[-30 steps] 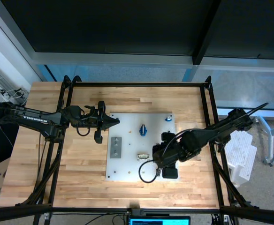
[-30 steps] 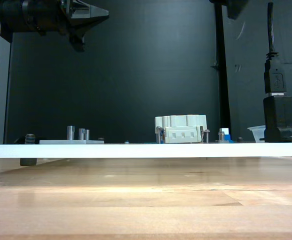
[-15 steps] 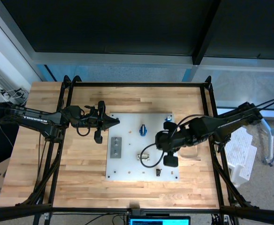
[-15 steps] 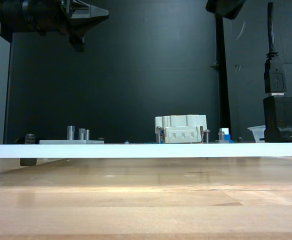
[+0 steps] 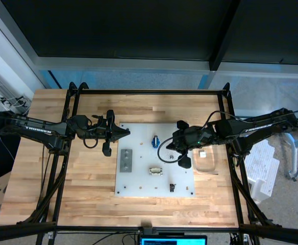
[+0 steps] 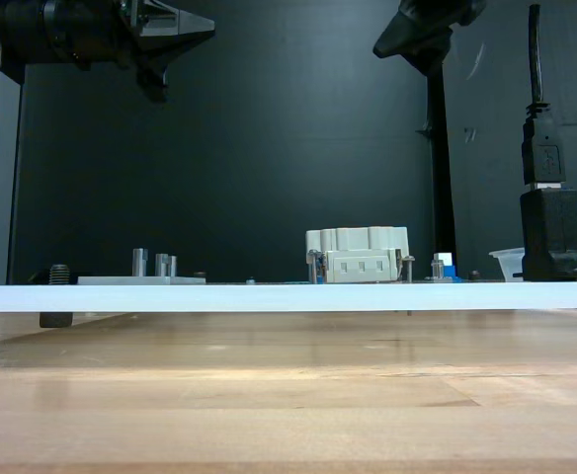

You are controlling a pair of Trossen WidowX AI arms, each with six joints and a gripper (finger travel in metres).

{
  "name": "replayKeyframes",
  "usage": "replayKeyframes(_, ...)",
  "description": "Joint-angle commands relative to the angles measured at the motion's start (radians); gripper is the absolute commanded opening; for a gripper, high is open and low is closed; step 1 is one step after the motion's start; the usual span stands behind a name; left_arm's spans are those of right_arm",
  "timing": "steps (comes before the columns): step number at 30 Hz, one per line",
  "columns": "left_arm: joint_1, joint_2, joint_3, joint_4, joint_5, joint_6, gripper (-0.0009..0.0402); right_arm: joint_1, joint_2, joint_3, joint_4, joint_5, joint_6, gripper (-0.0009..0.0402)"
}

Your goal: Pick the USB connector and install on taskboard

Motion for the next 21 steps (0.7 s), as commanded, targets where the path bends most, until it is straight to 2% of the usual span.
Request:
replayKeyframes(1,0.0,0.0,0.0,0.0,0.0,0.0,0.0,-0.034,-0.042,-0.075,0.14,-0.001,-0.037,0.0)
replayKeyframes(7,0.0,0.0,0.0,0.0,0.0,0.0,0.0,-0.099,-0.109,-0.198,0.355,-0.02,-0.108,0.0)
replayKeyframes(11,0.0,0.0,0.0,0.0,0.0,0.0,0.0,-0.147,-0.149,-0.279,0.506,-0.082,-0.124,0.0)
replayKeyframes(15,0.0,0.0,0.0,0.0,0.0,0.0,0.0,-0.184,-0.181,-0.352,0.636,-0.1,-0.124,0.0)
replayKeyframes(19,0.0,0.0,0.0,0.0,0.0,0.0,0.0,-0.222,-0.192,-0.409,0.764,-0.188,-0.111,0.0)
replayKeyframes(21,0.0,0.0,0.0,0.0,0.0,0.0,0.0,-0.238,-0.193,-0.433,0.814,-0.196,-0.101,0.0)
